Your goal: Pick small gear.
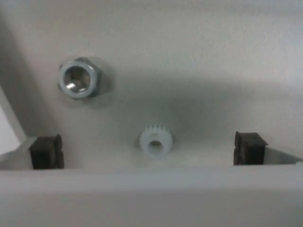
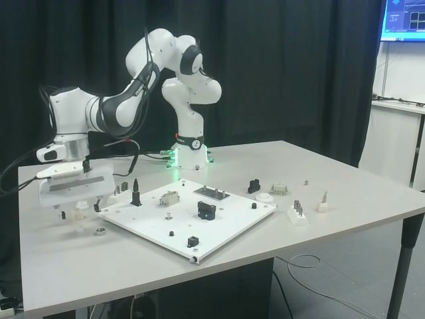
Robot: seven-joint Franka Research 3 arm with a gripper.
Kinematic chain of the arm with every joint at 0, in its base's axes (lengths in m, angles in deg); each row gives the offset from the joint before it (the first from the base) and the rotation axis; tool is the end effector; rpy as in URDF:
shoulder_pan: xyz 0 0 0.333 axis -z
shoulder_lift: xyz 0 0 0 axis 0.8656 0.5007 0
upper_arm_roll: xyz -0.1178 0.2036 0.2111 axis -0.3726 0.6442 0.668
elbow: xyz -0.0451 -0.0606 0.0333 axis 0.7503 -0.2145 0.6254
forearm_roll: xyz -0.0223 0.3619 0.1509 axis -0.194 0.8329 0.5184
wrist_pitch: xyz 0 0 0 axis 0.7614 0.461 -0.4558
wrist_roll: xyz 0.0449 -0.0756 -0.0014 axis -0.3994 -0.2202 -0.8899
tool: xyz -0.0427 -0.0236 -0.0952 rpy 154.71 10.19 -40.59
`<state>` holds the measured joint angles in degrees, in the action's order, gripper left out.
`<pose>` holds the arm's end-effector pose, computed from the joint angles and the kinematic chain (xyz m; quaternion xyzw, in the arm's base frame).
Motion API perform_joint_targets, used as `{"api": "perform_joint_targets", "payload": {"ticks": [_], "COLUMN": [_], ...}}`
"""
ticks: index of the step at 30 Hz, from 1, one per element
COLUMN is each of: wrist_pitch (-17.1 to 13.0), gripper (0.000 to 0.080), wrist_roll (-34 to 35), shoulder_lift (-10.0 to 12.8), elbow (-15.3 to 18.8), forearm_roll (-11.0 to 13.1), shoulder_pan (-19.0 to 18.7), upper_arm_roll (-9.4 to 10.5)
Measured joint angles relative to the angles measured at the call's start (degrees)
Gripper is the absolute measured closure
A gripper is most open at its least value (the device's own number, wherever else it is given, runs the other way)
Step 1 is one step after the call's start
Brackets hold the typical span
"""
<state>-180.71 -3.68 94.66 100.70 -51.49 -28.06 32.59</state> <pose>0.4580 -0.5565 0.2297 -0.9348 0.3526 -0.0291 0.0311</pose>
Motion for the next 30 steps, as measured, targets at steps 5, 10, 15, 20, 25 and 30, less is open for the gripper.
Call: {"api": "perform_joint_targets", "payload": {"ticks": [5,10,15,20,25,30], "wrist_pitch": [0.0,0.0,0.0,-0.02,-0.19,-0.42], "gripper": [0.0003,0.0003,0.0003,0.0003,0.0003,0.0004], "wrist_roll": [-0.05,-0.74,-1.46,-1.76,-1.77,-1.77], "shoulder_lift": [1.88,3.46,4.59,5.38,6.01,6.69], "elbow": [-1.45,-2.6,-3.23,-3.44,-3.59,-4.06], "forearm_roll": [0.0,-0.01,-0.01,-0.05,-0.16,-0.42], "shoulder_pan": [0.49,0.84,0.98,0.98,0.98,0.98], "upper_arm_roll": [0.0,0.0,0.0,-0.01,-0.01,-0.02]}}
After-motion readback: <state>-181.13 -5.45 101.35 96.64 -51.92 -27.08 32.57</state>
